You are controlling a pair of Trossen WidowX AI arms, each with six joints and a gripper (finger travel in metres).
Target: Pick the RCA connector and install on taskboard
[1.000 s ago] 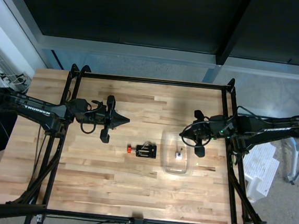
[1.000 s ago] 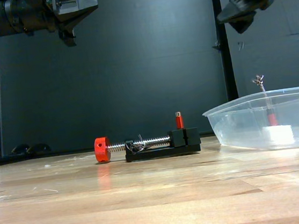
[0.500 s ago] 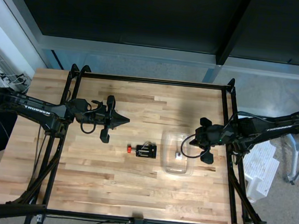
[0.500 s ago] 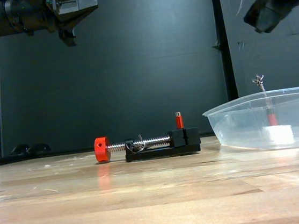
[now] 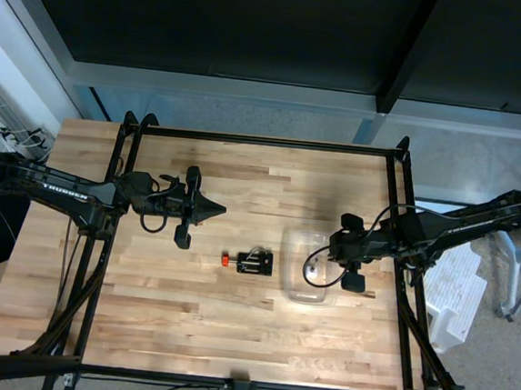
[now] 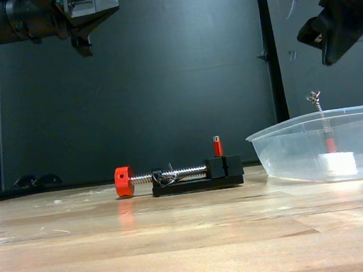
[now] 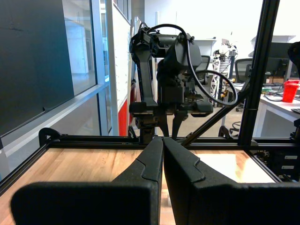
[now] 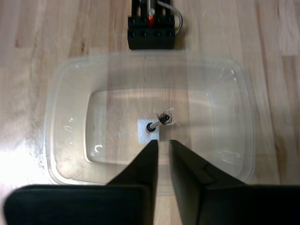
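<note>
Wooden table (image 5: 184, 334): left gripper (image 5: 218, 211), on the arm (image 5: 56, 186) marked TROSSEN, closed and empty, centre-left; right gripper (image 8: 160, 142), slightly parted, empty, above the tray's (image 8: 244, 108) RCA connector (image 8: 151, 127).

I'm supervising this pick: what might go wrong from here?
The right gripper hangs over the tray with its fingers barely apart; descending so, it may knock over the connector upright on its white pad. The wire tuft on top may snag a finger. The left gripper is parked high, shut, at left.
</note>
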